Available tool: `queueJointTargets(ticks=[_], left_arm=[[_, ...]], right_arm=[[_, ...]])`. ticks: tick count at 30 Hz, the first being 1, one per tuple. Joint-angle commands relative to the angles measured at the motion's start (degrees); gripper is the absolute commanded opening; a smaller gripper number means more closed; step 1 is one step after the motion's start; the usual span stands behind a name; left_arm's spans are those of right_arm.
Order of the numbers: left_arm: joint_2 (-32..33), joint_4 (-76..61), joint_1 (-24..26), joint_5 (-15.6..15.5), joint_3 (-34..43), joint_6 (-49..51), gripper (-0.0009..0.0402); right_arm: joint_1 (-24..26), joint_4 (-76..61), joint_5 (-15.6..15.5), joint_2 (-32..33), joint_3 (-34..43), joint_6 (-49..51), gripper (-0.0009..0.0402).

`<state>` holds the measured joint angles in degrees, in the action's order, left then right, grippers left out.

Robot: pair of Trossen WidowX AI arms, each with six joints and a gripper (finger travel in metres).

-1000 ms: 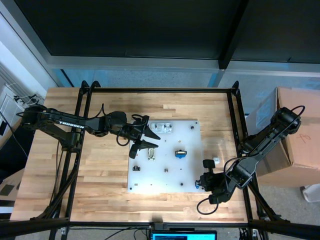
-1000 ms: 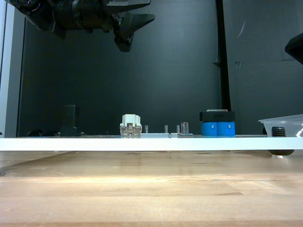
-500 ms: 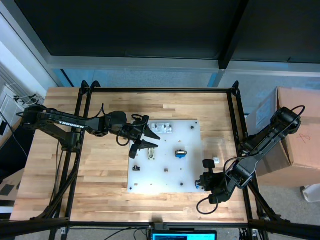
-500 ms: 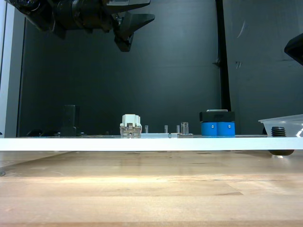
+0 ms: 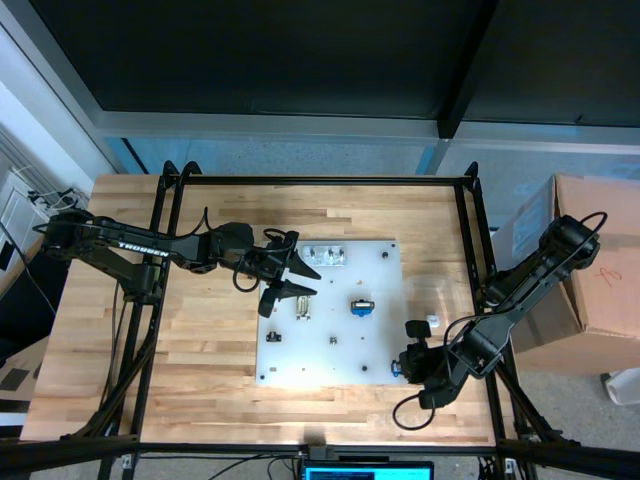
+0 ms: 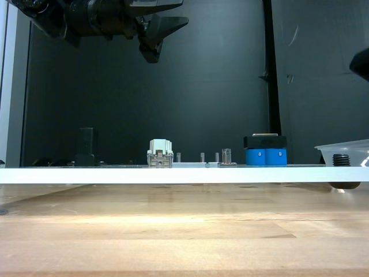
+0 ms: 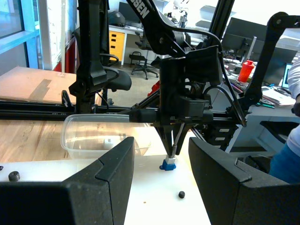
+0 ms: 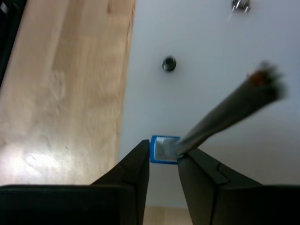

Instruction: Pick the RJ45 connector and install on the taskboard

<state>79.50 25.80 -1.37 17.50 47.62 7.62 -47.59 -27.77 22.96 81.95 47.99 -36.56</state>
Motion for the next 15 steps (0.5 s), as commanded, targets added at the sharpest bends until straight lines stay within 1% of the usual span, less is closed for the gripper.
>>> queueJointTargets(ticks=[1, 5, 9, 12, 15], left_arm=[[0.0, 0.04, -0.02, 0.02, 0.02, -0.02, 0.0156], [0.0, -0.02, 0.0, 0.02, 0.02, 0.0, 0.0156], [0.0, 0.02, -0.02, 0.02, 0.02, 0.0, 0.0157], [0.0, -0.04, -0.02, 0.04, 0.02, -0.02, 0.0157], [0.0, 0.02, -0.02, 0.02, 0.02, -0.02, 0.0156]], right_arm=[[0.0, -2.21, 1.16, -1.33, 2.01, -0.26, 0.0112], [0.07, -6.91, 0.83, -2.67, 4.63, -0.24, 0.0141], [0.57, -12.74, -1.18, -3.41, 7.54, -0.48, 0.0162], [1.4, -15.67, -3.17, -4.52, 9.03, -0.52, 0.0169], [2.27, -18.62, -3.19, -5.6, 10.64, -0.46, 0.0168]])
